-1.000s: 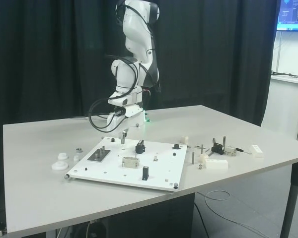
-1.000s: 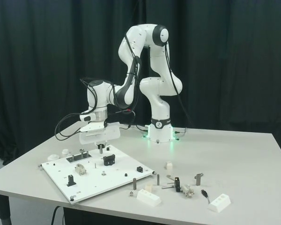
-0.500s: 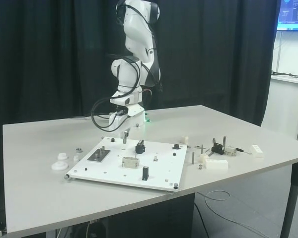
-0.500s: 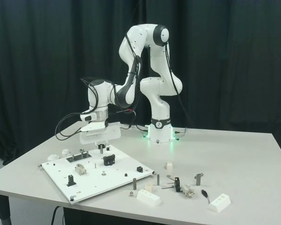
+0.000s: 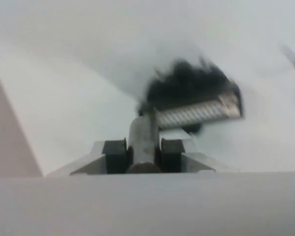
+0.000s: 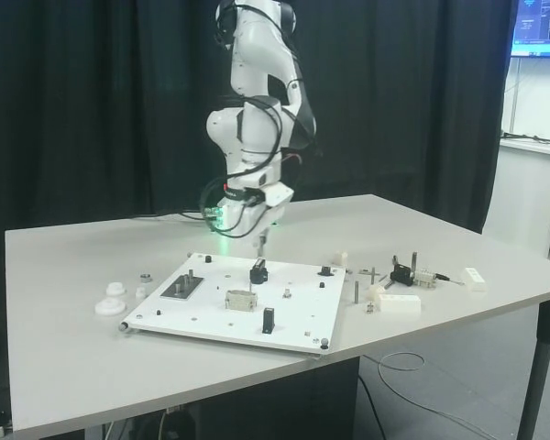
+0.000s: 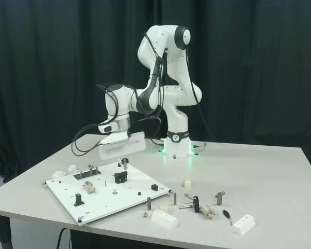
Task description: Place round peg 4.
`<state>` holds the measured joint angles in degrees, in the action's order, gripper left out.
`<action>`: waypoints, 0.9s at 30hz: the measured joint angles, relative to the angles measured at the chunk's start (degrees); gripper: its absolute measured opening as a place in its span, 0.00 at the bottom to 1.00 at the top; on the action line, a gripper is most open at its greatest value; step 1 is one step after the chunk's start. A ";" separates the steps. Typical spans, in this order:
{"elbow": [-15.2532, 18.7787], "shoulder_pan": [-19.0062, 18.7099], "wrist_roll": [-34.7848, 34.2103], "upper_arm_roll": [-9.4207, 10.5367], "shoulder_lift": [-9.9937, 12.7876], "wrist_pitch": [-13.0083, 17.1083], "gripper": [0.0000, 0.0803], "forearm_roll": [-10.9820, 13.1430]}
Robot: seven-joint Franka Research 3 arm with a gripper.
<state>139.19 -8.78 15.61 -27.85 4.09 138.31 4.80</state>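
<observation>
Pinching the peg (image 5: 143, 142) between its two black pads (image 5: 114, 155), the hand (image 6: 259, 240) hangs above the far edge of the white board (image 6: 302, 312). The peg stands upright in the grip, its lower end clear of the board. From the second room view the hand (image 7: 124, 162) sits just above and behind a black block (image 7: 120, 178) mounted on the board (image 7: 124, 199). In the wrist view a black part with a ribbed grey face (image 5: 196, 101) lies directly beyond the peg tip.

Board fixtures visible from the first room view: a grey plate (image 6: 181, 287) near the left side, a grey connector (image 6: 241, 300) at mid-board, a black block (image 6: 258, 270) just below the hand, and a black upright bracket (image 6: 269, 319) toward the near edge.

White round parts (image 6: 111, 300) lie on the grey surface (image 6: 64, 367) left of the board. Loose items, including two white blocks (image 6: 399, 301) and a black connector (image 6: 402, 272), lie right of it. A green light (image 7: 161, 151) glows at the arm base.
</observation>
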 joint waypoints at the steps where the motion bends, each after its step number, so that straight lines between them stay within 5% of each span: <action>1: 0.01 -0.61 -0.26 0.06 -0.30 -0.42 0.18 0.49; 13: 0.40 -8.56 -7.45 2.49 -3.26 -3.83 0.18 4.31; 27: 0.32 -18.95 -22.45 9.53 -3.91 -3.08 0.18 8.35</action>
<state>139.50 -27.73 -6.84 -18.32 0.18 135.23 13.15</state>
